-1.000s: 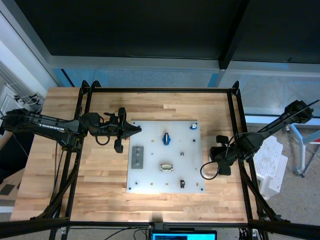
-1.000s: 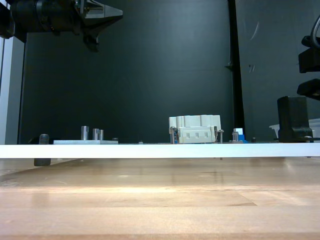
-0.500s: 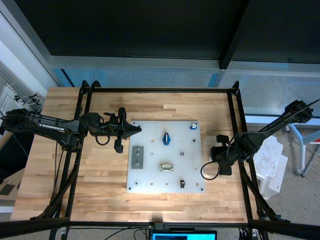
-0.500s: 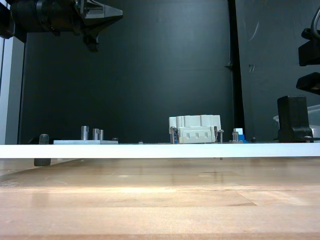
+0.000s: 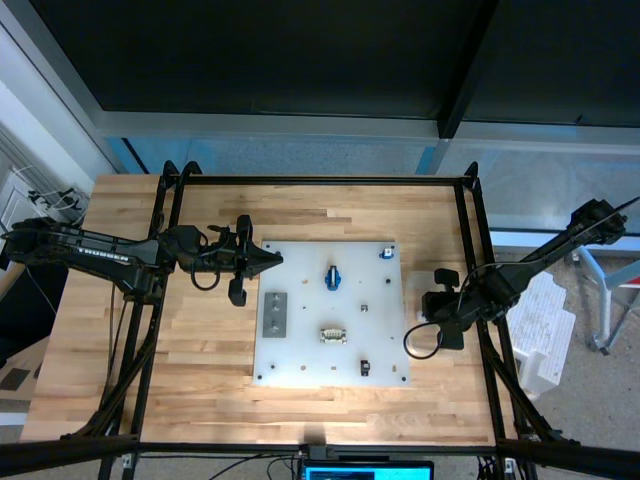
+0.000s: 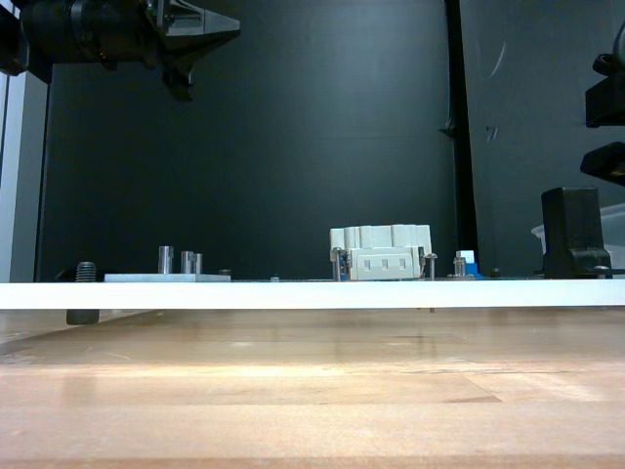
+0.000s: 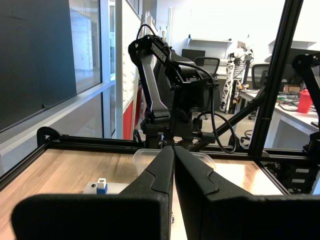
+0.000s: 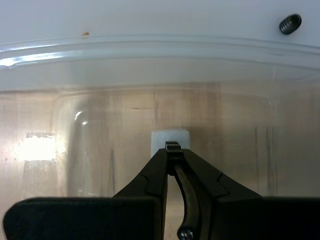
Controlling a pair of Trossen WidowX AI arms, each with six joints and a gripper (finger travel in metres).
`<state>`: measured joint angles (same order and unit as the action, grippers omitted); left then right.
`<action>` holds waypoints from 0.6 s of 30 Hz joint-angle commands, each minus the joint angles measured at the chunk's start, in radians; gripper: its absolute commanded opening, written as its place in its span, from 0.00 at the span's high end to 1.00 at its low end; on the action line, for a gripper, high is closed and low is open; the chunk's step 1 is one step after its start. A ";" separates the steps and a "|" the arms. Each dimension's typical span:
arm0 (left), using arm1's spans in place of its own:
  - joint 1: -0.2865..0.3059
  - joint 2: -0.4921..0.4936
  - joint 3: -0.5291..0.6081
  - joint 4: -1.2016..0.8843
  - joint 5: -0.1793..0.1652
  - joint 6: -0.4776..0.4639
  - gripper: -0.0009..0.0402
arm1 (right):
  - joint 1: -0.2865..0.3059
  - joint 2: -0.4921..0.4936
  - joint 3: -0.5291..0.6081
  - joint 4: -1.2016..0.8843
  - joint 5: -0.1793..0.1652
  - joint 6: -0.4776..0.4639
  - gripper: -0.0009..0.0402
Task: Pick the USB connector and install on taskboard
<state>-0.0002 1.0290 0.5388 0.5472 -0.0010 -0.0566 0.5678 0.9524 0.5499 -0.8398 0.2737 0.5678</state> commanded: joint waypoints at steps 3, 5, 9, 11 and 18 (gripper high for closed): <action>0.000 0.000 0.000 0.000 0.000 0.000 0.98 | 0.014 -0.032 -0.010 0.003 0.005 0.014 0.98; 0.000 0.000 0.000 0.000 0.000 0.000 0.98 | 0.024 -0.045 -0.014 0.003 0.026 0.026 0.98; 0.000 0.000 0.000 0.000 0.000 0.000 0.98 | 0.032 -0.055 -0.021 0.007 0.033 0.031 0.98; 0.000 0.000 0.000 0.000 0.000 0.000 0.98 | 0.033 -0.055 -0.021 0.009 0.033 0.030 0.98; 0.000 0.000 0.000 0.000 0.000 0.000 0.98 | 0.035 -0.053 0.032 -0.032 0.018 0.017 0.98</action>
<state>-0.0002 1.0290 0.5388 0.5468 -0.0010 -0.0563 0.6033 0.8982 0.5648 -0.8532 0.3004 0.5884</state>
